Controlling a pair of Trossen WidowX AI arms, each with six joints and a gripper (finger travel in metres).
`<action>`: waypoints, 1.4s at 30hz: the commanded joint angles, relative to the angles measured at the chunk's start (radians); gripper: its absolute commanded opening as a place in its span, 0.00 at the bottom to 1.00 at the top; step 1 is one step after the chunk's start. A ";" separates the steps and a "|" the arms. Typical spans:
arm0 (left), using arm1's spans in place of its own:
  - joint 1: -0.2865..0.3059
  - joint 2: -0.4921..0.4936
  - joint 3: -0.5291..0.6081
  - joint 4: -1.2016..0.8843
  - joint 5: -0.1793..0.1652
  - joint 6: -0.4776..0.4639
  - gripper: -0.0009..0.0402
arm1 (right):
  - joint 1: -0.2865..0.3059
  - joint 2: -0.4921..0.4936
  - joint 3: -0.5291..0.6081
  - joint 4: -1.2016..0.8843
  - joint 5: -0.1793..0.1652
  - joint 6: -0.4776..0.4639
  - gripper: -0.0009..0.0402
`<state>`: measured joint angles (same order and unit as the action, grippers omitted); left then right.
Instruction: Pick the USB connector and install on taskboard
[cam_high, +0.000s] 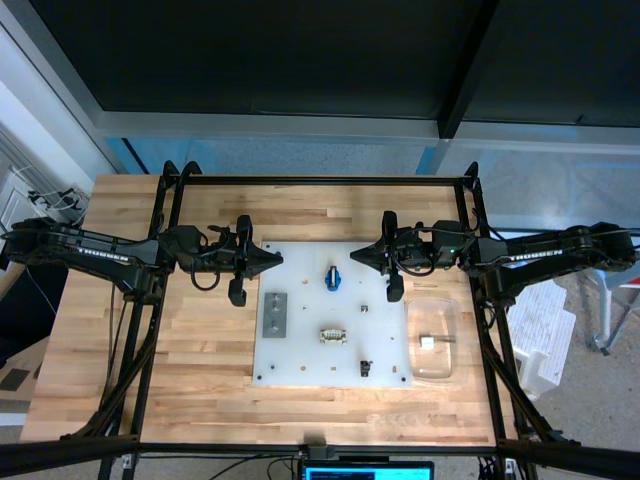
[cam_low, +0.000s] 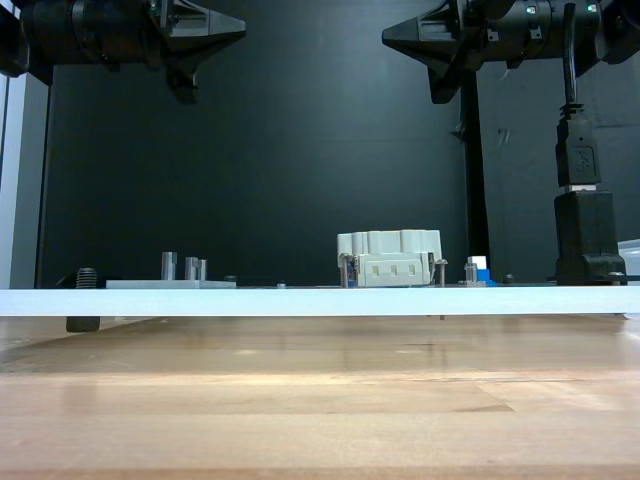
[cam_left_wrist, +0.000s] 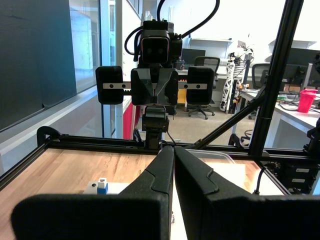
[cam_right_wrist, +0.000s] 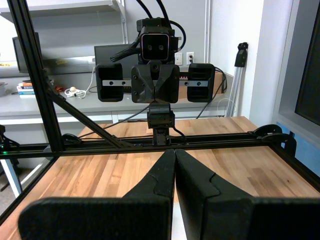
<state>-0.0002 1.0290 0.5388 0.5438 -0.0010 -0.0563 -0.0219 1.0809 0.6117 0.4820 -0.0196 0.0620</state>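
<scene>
From above, my left tool (cam_high: 275, 257) and right tool (cam_high: 357, 254) face each other over the taskboard's (cam_high: 310, 355) far edge, parked clear of its parts. The USB connector (cam_high: 366, 366) sits nearer the desk's front than my right tool. In the low view, the USB connector (cam_low: 577, 165) stands upright far below that tool, seemingly seated in a black socket (cam_low: 585, 245). In the wrist views, both tools' fingers are pressed together and empty.
</scene>
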 joint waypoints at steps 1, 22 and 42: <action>0.000 0.000 0.000 0.000 0.000 0.000 0.02 | 0.000 0.001 0.000 0.000 0.000 0.000 0.02; 0.000 0.000 0.000 0.000 0.000 0.000 0.02 | 0.000 0.001 0.000 -0.019 0.000 0.000 0.02; 0.000 0.000 0.000 0.000 0.000 0.000 0.02 | 0.000 0.001 0.000 -0.019 0.000 0.000 0.02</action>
<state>-0.0002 1.0290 0.5388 0.5442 -0.0010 -0.0566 -0.0219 1.0813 0.6117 0.4625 -0.0196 0.0620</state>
